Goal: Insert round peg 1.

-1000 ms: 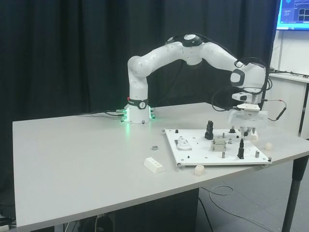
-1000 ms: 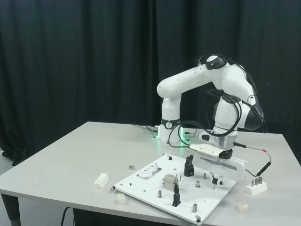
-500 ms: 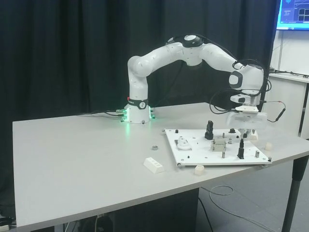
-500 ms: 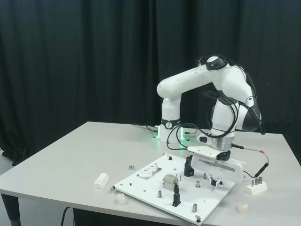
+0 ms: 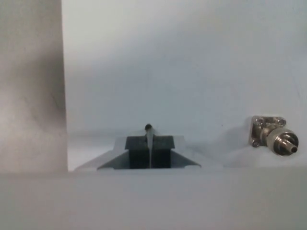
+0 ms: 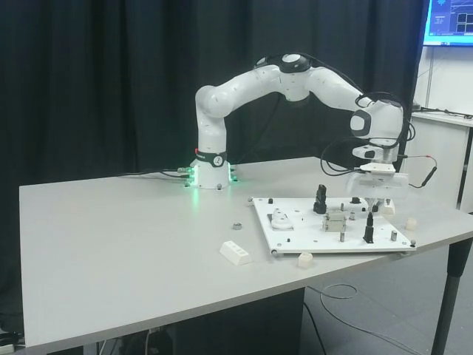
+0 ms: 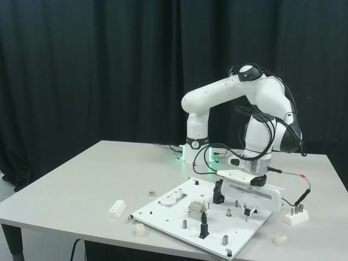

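At the near edge of the grey worktop point(image 7: 81, 179), in the second room view, a small white block point(image 7: 140, 230) lies just off the corner of the white board point(image 7: 174, 217), and a white ribbed piece point(image 7: 117, 208) lies to one side of it. On the board's near part stand a black upright fitting point(image 7: 204, 228) and a few short grey pegs point(image 7: 224, 239); behind them are a grey metal block point(image 7: 196, 209) and a white round part point(image 7: 173, 198). Farther back, the end effector point(image 7: 246, 211) hangs low over the board's far side, beside a taller black fitting point(image 7: 218, 192). Its fingers point(image 5: 139, 152) are nearly closed, pinching the thin round peg 1 point(image 5: 149, 139), whose dark tip points down at the board's bare white surface (whether the tip touches cannot be told). A threaded metal connector point(image 5: 276, 139) on a square flange sits near it. Beyond the board a white holder point(image 7: 296, 216) carries more pegs. At the back the white arm point(image 7: 228, 89) rises from its base, lit green point(image 7: 179, 158), before a black curtain point(image 7: 81, 70).
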Controlling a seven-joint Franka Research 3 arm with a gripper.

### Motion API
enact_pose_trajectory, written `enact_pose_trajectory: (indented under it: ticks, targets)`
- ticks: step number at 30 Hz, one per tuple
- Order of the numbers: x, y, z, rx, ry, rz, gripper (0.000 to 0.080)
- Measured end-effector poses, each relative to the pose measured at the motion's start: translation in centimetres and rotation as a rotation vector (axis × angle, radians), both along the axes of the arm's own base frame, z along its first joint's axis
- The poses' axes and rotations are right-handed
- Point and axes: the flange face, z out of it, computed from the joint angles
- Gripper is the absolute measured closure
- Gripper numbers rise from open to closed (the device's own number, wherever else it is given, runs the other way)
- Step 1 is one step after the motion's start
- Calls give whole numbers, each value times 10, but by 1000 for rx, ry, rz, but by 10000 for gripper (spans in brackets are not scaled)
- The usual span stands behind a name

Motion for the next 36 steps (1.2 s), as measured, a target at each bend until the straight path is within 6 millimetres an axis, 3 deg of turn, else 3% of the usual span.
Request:
enact_pose_trajectory:
  ticks: [36]
  targets:
    - [-1,0,-4,-1,-15,5,785]
